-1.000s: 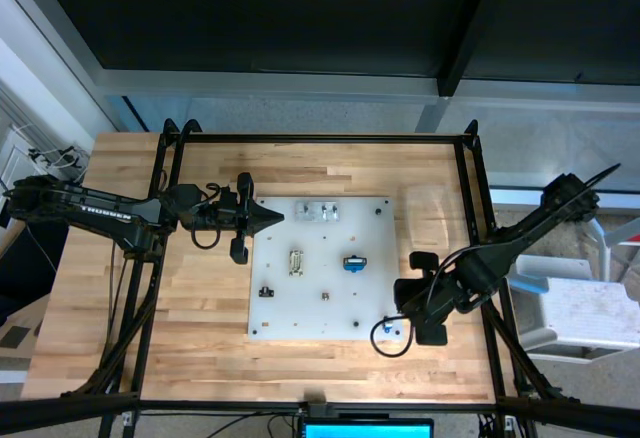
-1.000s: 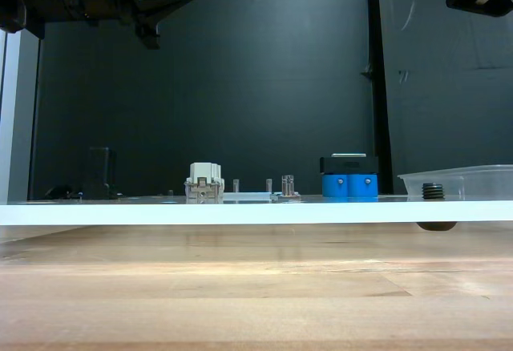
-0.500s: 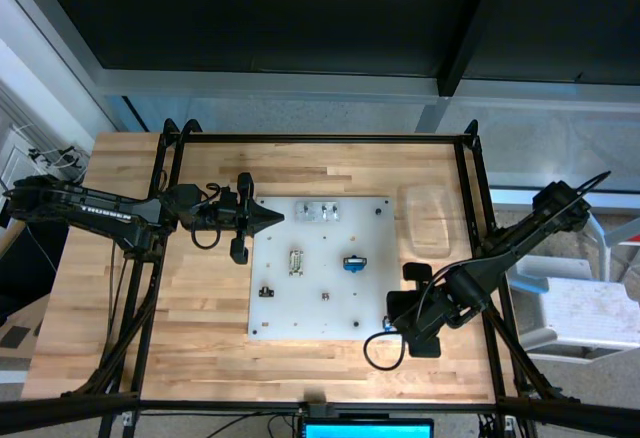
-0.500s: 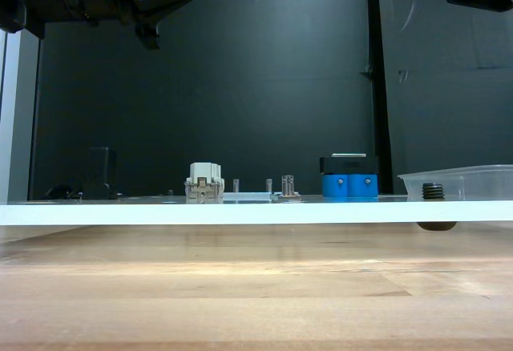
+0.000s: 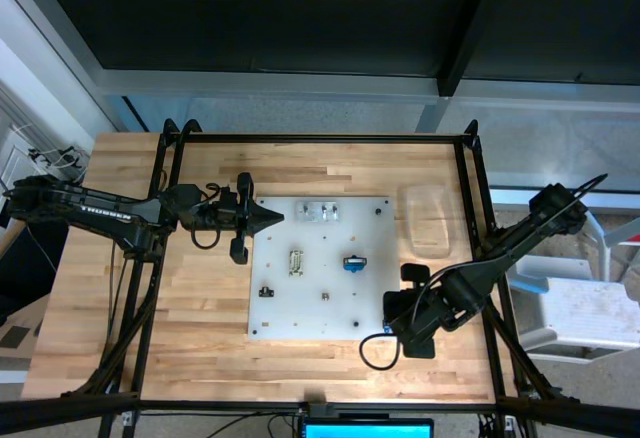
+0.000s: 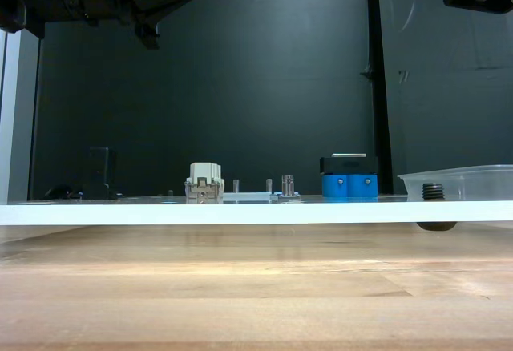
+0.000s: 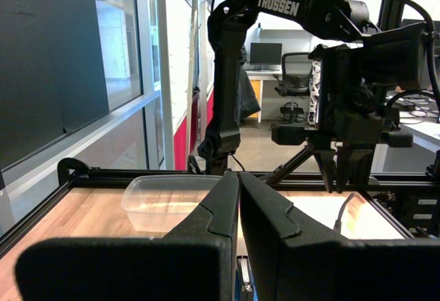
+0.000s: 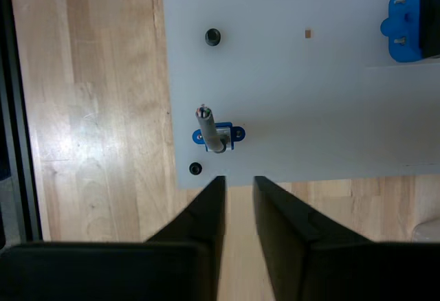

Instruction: Remove the rj45 connector and place it in the container

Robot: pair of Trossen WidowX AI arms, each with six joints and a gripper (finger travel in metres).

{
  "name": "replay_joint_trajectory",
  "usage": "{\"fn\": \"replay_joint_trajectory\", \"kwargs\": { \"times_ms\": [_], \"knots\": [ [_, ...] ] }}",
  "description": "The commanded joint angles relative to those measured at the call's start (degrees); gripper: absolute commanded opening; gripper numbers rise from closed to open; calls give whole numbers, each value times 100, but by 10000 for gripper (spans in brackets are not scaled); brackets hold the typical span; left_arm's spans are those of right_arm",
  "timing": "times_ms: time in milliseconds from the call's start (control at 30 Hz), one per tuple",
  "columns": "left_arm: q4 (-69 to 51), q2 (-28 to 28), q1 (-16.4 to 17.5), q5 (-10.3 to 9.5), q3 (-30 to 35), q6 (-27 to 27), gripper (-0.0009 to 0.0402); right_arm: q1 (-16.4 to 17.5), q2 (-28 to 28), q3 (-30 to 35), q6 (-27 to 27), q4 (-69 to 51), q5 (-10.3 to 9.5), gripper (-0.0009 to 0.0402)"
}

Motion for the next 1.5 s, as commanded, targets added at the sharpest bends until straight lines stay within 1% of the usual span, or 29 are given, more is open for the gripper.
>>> {"fn": "replay_joint_trajectory", "kwargs": {
  "times_ms": [33,133,200,233,333,633,867,900,1000,1100,1233,1267,1500],
  "knots": [
    [2,0,2,0,0,0,1,9,116,-2,52,20,-7,118],
    [4,0,2,0,0,0,1,11,236,-2,48,61,-2,157],
    [2,2,0,0,0,0,1,11,319,-2,50,101,9,176],
    [2,2,0,0,0,0,1,11,367,-2,50,118,42,182],
    [2,2,0,0,0,0,1,9,494,-2,37,184,46,191],
    [2,2,2,0,0,0,1,-2,756,-48,-85,310,105,192],
    [2,0,2,0,0,0,1,-22,758,-354,-155,654,107,191],
    [2,2,2,0,0,0,1,-31,758,-391,-160,673,151,191],
    [2,2,2,0,0,0,1,-44,758,-428,-247,710,195,184],
    [2,2,2,0,0,0,1,-66,758,-461,-299,734,195,172],
    [2,2,2,0,0,0,1,-68,758,-564,-304,905,179,161],
    [4,0,2,0,0,0,1,-68,758,-586,-308,949,136,159],
    [2,2,2,0,0,0,1,-79,758,-640,-407,1016,140,146]
  ]
}}
